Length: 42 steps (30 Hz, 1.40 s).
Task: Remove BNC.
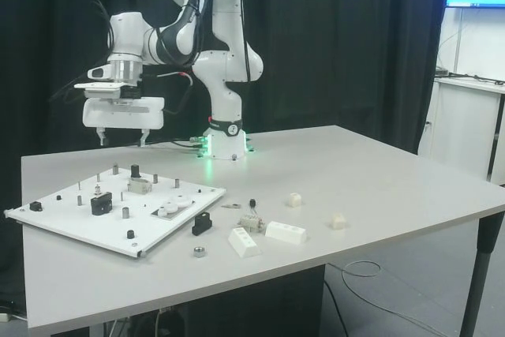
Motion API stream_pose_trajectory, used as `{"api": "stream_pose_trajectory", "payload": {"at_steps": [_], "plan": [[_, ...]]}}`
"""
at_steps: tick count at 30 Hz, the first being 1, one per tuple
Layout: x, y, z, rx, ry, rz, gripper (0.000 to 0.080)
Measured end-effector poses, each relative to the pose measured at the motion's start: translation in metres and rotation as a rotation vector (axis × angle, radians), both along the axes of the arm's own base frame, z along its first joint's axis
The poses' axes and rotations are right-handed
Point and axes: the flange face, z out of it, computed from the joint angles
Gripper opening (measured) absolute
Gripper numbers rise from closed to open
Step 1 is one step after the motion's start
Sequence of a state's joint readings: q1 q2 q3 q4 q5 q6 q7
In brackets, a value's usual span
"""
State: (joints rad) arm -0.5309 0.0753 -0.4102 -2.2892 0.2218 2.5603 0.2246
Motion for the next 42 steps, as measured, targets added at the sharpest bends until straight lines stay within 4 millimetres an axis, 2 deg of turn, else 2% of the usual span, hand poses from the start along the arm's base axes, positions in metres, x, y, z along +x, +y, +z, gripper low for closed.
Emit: {"api": "stream_pose_trajectory", "payload": {"at_steps": [11, 19, 28, 42], "plan": [[-0.014, -0.024, -0.012, 0.042, 0.001, -0.302, 0.08], [-0.025, -0.034, -0.022, 0.07, 0.003, -0.495, 0.08], [-0.034, -0.041, -0.032, 0.08, 0.023, -0.609, 0.08], [-0.036, -0.052, -0.04, 0.107, 0.108, -0.626, 0.08]]}}
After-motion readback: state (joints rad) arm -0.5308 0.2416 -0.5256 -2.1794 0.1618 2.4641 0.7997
